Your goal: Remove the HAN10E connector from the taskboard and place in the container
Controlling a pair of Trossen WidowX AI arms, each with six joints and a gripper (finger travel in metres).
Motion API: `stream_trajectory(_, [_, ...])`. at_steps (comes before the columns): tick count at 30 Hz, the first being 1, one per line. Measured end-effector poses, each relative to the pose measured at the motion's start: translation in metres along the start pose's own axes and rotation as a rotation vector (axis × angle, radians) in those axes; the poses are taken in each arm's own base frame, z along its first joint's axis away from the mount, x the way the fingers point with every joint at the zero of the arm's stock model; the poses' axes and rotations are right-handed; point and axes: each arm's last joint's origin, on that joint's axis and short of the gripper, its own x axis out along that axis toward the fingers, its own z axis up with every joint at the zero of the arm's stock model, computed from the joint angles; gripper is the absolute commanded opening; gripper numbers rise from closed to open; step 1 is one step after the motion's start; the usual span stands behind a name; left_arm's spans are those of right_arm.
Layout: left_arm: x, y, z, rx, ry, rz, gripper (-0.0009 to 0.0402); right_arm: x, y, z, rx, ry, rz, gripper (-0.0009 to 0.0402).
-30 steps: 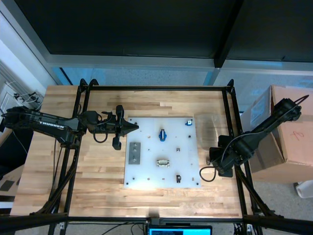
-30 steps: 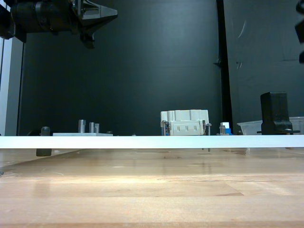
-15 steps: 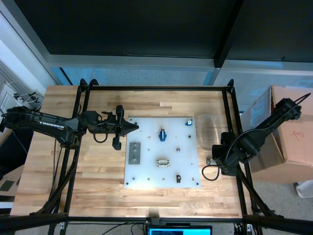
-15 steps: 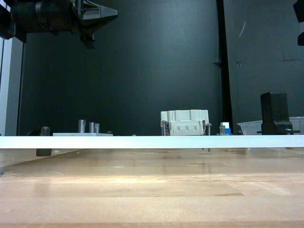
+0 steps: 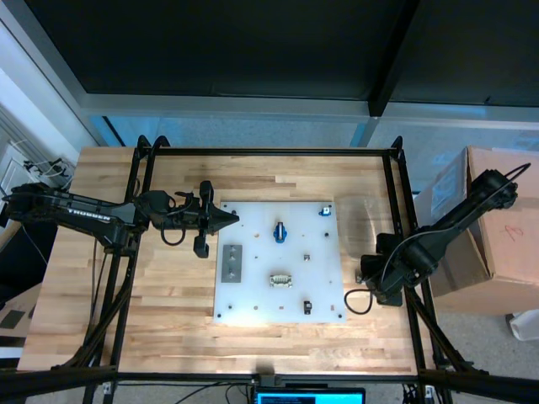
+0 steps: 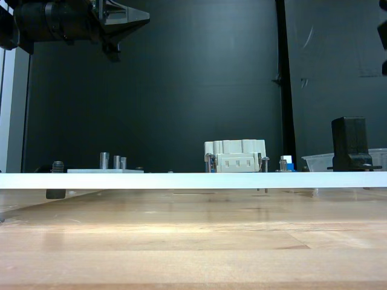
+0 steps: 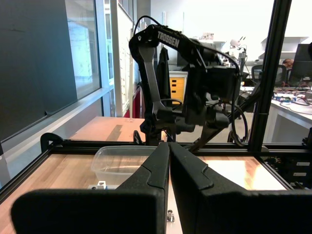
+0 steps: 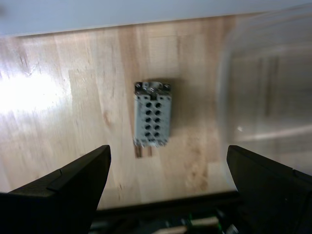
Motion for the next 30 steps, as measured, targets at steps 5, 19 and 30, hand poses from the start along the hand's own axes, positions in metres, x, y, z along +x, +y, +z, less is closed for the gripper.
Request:
stream_trajectory(5, [0.000, 0.000, 0.000, 0.000, 0.000, 0.000, 0.0000, 0.027, 0.004, -0.003, -0.003, 0.022, 0.016, 0.0334])
stream_trajectory(19, [0.000, 0.000, 0.000, 0.000, 0.000, 0.000, 0.0000, 0.070, 0.006, -0.010, -0.001, -0.014, 0.061, 0.0329])
stream_trajectory(30, [0.000, 0.000, 0.000, 0.000, 0.000, 0.000, 0.0000, 0.072, 0.005, -0.010, 0.001, -0.034, 0.056, 0.0223])
